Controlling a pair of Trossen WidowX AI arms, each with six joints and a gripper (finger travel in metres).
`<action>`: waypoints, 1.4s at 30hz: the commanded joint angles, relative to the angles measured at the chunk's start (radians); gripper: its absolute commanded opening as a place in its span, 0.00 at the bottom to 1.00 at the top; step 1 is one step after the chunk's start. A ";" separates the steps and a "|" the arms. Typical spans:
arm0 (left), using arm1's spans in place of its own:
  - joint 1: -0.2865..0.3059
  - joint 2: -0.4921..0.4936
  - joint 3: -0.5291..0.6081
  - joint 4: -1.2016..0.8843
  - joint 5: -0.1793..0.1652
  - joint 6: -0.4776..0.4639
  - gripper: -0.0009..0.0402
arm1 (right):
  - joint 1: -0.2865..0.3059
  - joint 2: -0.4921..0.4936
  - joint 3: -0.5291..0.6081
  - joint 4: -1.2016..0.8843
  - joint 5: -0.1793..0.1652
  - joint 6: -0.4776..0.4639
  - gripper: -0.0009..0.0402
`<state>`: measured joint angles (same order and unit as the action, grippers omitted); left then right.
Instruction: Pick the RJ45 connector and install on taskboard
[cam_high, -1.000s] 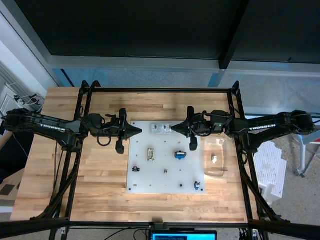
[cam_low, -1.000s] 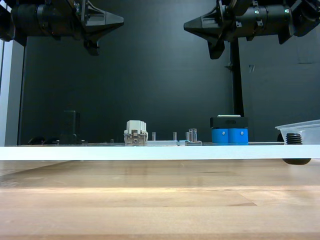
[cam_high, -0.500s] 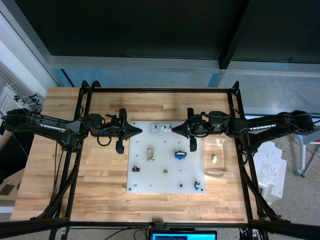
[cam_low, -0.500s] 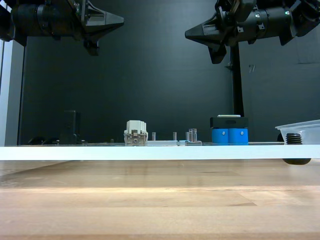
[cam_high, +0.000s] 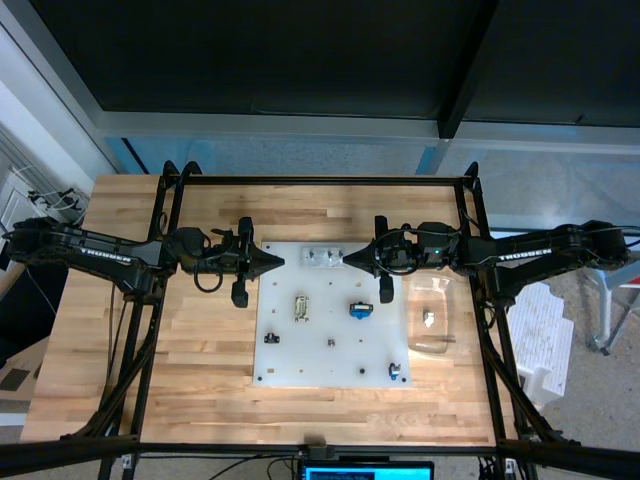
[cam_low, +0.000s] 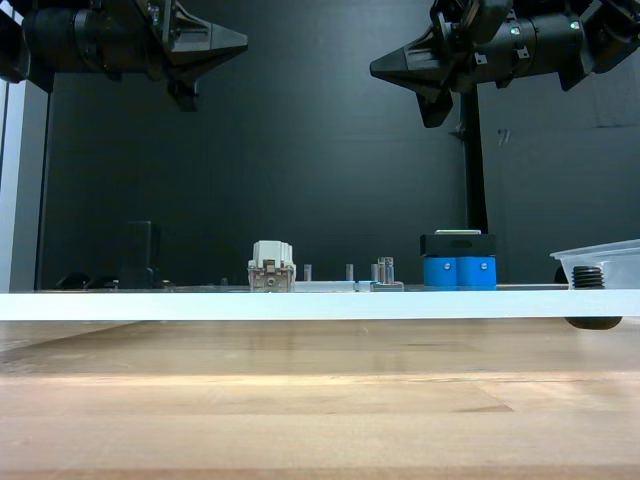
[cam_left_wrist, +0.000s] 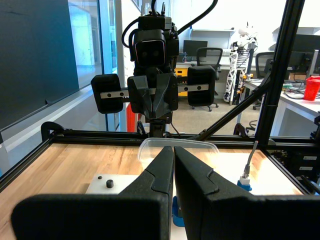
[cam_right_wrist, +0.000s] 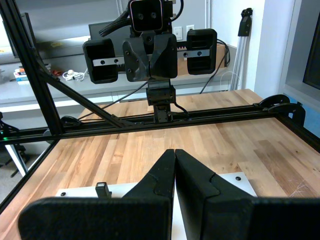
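High view: the flat white taskboard (cam_high: 300, 350) lies in the middle of the wooden bench (cam_high: 200, 340), with bare wood all around. The black left claw (cam_high: 278, 262) hangs above its far left corner, and the right claw (cam_high: 348, 258) above its far edge.

Low view: both claws hang high, with much free room beneath.

Wrist views: the pointed fingers of each claw are pressed together and pinch nothing. The RJ45 connector I cannot find.

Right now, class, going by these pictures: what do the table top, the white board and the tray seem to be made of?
Table top: wood, likely varnished butcher block; plank seams and grain show. Board: smooth white plate, plastic or painted metal, cannot tell. Tray: clear plastic; wood shows through it. The left tool and right tool, both shut, hang above the board's far part.
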<state>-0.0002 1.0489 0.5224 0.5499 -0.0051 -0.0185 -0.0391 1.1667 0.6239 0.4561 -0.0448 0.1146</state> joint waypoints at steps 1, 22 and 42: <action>0.000 0.000 0.000 0.000 0.000 0.000 0.02 | 0.000 0.000 0.000 0.001 0.000 0.000 0.02; 0.000 0.000 0.000 0.000 0.000 0.000 0.02 | 0.000 0.000 0.000 0.002 0.000 0.000 0.02; 0.000 0.000 0.000 0.000 0.000 0.000 0.02 | 0.000 0.000 0.000 0.097 0.000 -0.040 0.02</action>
<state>-0.0002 1.0489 0.5228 0.5499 -0.0051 -0.0185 -0.0391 1.1667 0.6239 0.5499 -0.0456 0.0853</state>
